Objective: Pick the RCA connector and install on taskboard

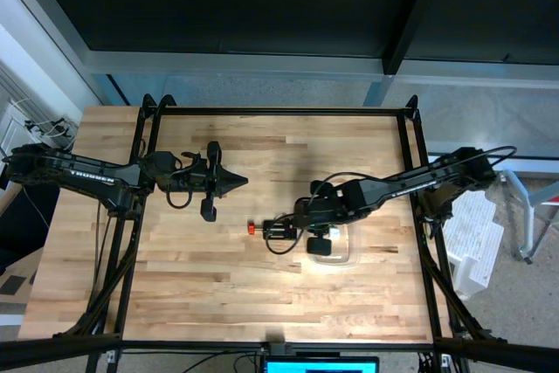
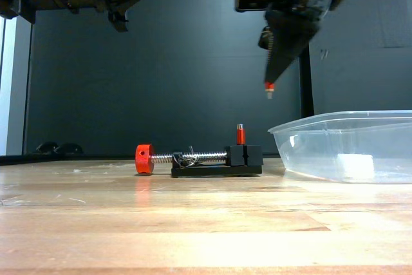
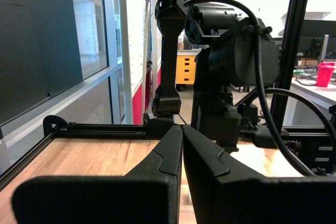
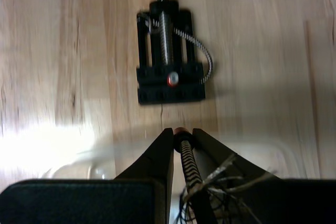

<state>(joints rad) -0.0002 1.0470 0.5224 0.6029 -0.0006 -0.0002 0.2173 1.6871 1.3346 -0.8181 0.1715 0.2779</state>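
done: right hand (image 4: 182,136) clamped on rca connector (image 2: 269,88), aloft at 3 o'clock of taskboard (image 2: 216,160) | to do: install | left hand (image 3: 182,129) together, parked at 10 o'clock

Black block (image 2: 246,156) with red knob (image 2: 144,158) and red pin (image 2: 240,134). Black right gripper (image 4: 181,135), at its three o'clock, grips a red-tipped plug (image 2: 269,88) on black-and-white striped cable (image 4: 188,163). Black left gripper (image 1: 240,182) at ten o'clock.
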